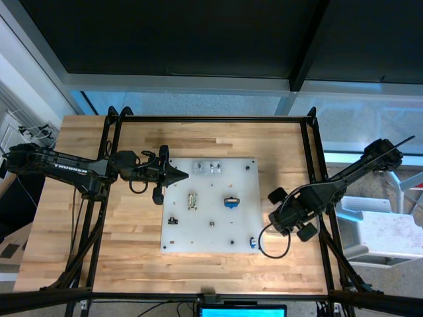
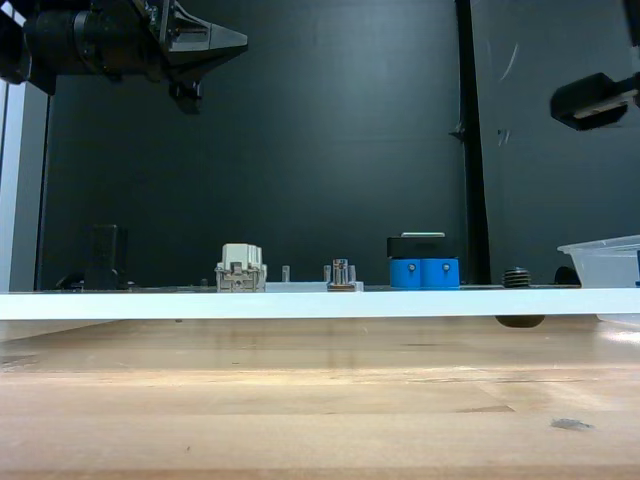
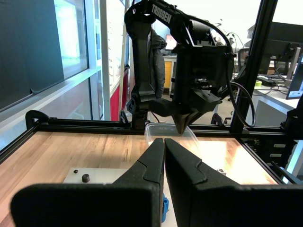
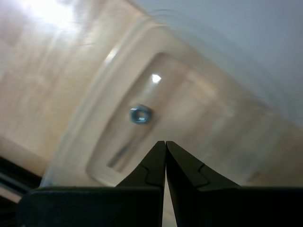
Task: Pick the M12 fastener and fasten on the M12 threads
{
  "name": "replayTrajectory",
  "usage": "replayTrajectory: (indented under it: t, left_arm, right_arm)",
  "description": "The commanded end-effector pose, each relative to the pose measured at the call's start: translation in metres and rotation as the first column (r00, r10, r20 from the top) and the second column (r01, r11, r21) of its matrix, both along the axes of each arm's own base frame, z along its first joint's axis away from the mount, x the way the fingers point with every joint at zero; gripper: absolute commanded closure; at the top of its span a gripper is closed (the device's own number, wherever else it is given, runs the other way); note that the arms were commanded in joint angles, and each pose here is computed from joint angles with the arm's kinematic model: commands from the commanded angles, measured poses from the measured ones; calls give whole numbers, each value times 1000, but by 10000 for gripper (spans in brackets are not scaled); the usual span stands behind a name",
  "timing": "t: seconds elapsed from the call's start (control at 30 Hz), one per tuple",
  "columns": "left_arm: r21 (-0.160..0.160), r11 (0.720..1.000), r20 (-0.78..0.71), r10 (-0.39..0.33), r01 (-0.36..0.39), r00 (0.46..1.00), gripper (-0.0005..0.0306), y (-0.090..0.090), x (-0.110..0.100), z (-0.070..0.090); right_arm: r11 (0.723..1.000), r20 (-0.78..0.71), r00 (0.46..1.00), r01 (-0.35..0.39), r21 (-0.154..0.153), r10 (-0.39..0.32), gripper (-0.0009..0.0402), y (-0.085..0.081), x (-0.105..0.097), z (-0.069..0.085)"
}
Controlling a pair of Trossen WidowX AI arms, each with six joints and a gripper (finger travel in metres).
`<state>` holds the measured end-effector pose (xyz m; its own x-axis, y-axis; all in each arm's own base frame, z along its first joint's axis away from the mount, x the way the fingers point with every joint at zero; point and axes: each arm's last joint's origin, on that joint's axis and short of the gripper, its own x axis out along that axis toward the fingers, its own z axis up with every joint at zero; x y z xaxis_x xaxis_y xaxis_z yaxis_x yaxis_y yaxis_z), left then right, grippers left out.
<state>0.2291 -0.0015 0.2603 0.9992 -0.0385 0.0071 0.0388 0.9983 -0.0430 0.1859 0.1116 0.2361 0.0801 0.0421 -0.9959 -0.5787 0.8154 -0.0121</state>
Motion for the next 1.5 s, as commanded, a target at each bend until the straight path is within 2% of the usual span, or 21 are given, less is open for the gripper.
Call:
replayTrajectory:
  t: [0.03, 0.23, 0.4, 0.5, 0.63, 1.03, 1.23, 1.33, 1.5]
  left_arm:
    - [0, 1000, 1, 0, 0, 1000, 300, 0, 0, 0]
    - [0, 1000, 1, 0, 0, 1000, 300, 0, 0, 0]
    - [0, 1000, 1, 0, 0, 1000, 300, 0, 0, 0]
    - [0, 1000, 1, 0, 0, 1000, 300, 0, 0, 0]
    - [0, 1000, 1, 0, 0, 1000, 300, 0, 0, 0]
    - [0, 1000, 1, 0, 0, 1000, 300, 0, 0, 0]
    - [0, 1000, 1, 0, 0, 1000, 300, 0, 0, 0]
    - [0, 1000, 1, 0, 0, 1000, 300, 0, 0, 0]
    - [0, 1000, 1, 0, 0, 1000, 300, 0, 0, 0]
  right_arm:
    - [1000, -4, 1000, -24, 0, 24, 373, 3, -4, -8]
    - [1000, 8, 1000, -20, 6, 20, 306, 4, -4, -19]
    - [1000, -21, 1000, -16, -14, 16, 251, 6, -4, -28]
    - [1000, -29, 999, -19, -19, 18, 226, 8, -2, -33]
    - [1000, -13, 1000, -24, -9, 24, 206, 10, -1, -38]
    - [998, -12, 998, -59, -10, 59, 196, 11, -8, -53]
    - [999, -27, 999, -40, -18, 39, 196, 13, -6, -61]
    - [999, -12, 999, -41, -9, 41, 196, 15, -5, -65]
    - [999, -16, 999, -43, -12, 43, 196, 14, -6, -74]
